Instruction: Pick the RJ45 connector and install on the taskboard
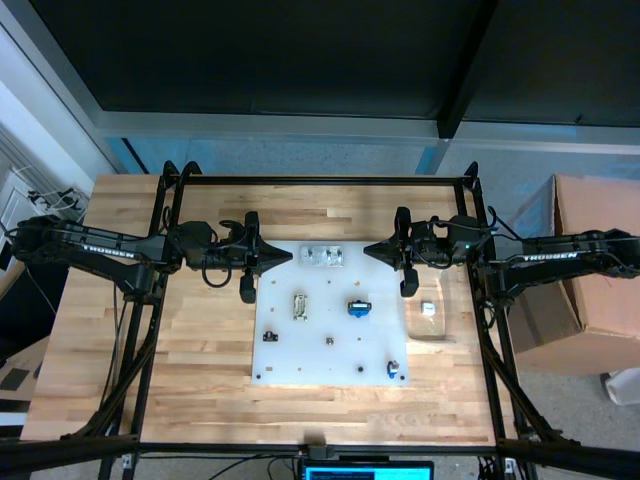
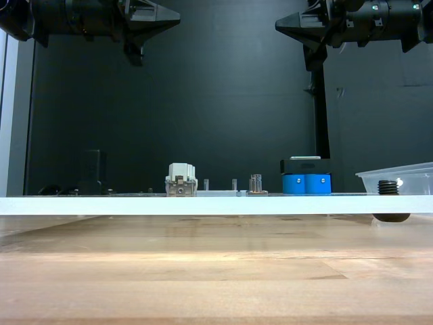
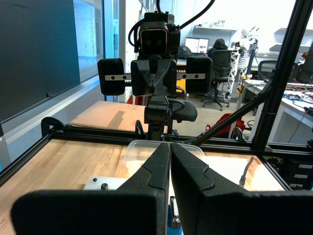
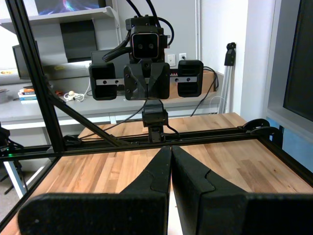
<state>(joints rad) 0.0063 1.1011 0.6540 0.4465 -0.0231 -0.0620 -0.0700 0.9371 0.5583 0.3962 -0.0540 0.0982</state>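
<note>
Wooden table (image 2: 216,271) lies nearest; on it sits the white board (image 1: 300,360); a grey piece covers the blue jack (image 1: 397,375) at its near right corner, so the RJ45 connector (image 1: 392,366) seems seated there; my left gripper (image 3: 170,146) and right gripper (image 4: 171,147) hang high over the board's far edge, jaws pressed together, empty.

Cardboard box (image 1: 590,265) right of wooden table (image 1: 200,370), lit screen (image 1: 365,471) at near edge
</note>
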